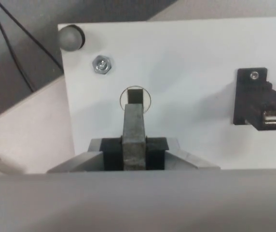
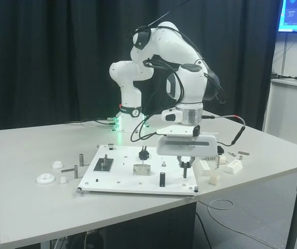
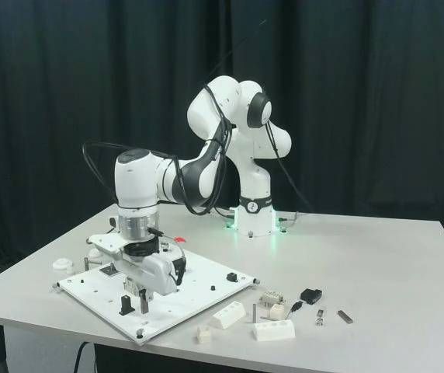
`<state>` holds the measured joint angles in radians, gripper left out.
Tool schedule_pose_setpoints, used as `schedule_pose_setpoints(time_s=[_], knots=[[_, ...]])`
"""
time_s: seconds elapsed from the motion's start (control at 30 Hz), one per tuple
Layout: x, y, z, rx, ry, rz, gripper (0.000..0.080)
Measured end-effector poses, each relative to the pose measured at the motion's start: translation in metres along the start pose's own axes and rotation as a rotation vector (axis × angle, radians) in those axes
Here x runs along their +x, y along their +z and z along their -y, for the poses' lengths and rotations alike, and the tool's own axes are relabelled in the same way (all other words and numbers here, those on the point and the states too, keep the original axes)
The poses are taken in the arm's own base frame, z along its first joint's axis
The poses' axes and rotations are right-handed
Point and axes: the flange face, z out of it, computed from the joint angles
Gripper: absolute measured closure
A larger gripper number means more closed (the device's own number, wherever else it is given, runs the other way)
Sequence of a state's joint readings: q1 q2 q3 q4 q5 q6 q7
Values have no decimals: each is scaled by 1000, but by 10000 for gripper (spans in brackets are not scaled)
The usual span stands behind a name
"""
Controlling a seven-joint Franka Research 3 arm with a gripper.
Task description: Place square peg 4.
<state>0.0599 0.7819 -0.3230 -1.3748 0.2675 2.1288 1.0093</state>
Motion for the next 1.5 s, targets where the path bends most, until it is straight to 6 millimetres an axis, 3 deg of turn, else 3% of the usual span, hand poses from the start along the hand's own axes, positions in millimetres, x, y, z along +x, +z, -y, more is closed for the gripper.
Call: schedule_pose_setpoints(time_s=[1.5], knots=[[-2, -4, -1, 7, 0, -4, 708]])
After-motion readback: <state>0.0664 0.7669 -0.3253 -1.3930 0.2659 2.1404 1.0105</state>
